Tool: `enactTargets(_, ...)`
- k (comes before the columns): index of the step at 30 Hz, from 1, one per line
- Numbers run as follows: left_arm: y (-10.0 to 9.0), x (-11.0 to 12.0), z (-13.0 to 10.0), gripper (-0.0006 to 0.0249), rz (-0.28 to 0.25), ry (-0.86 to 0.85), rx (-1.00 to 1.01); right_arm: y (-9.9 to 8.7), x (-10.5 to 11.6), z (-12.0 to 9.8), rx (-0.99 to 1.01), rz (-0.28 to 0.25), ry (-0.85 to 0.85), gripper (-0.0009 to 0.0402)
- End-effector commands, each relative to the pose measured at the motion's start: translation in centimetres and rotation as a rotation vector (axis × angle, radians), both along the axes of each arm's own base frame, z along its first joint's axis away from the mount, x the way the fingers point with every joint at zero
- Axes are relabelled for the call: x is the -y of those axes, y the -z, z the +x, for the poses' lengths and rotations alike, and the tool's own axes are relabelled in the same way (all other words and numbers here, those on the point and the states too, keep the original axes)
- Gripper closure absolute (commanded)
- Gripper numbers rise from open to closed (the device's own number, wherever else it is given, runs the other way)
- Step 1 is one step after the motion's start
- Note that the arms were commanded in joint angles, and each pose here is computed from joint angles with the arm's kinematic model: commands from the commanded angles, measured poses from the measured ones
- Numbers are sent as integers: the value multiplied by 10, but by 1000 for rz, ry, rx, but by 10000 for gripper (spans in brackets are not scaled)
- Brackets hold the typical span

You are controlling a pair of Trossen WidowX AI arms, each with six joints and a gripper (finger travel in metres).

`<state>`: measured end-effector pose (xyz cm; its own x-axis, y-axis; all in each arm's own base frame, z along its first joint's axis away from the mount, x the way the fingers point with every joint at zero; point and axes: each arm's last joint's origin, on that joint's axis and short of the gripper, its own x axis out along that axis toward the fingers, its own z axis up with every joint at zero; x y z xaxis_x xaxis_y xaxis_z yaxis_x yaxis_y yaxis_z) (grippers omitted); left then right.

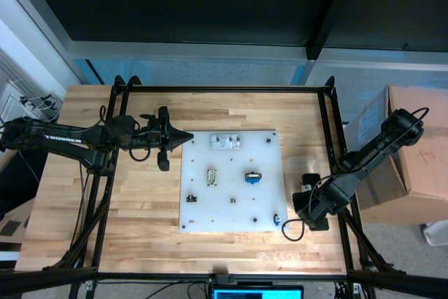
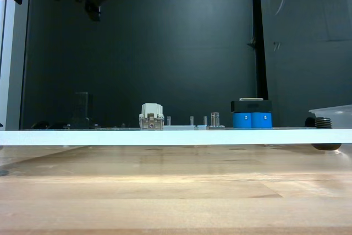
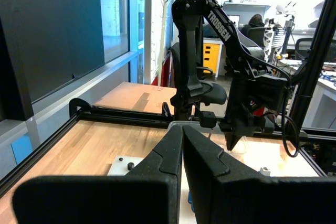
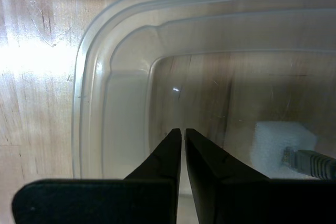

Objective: Pick the RJ45 connector and install on the taskboard

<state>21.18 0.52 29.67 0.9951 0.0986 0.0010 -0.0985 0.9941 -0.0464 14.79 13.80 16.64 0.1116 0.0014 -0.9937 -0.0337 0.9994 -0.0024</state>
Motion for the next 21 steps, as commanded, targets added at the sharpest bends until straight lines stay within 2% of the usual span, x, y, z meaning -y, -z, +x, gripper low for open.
enactTargets(1,0,0,0,243,0,0,1,-1,0,0,2,2,0,386)
enactTargets(5,0,0,0,243,0,0,1,-10,-1,1,4,3,-8,392)
enactTargets(12,0,0,0,243,0,0,1,-40,-3,4,29,23,-18,393)
enactTargets(21,0,0,0,243,0,0,1,-69,18,-18,85,68,25,393)
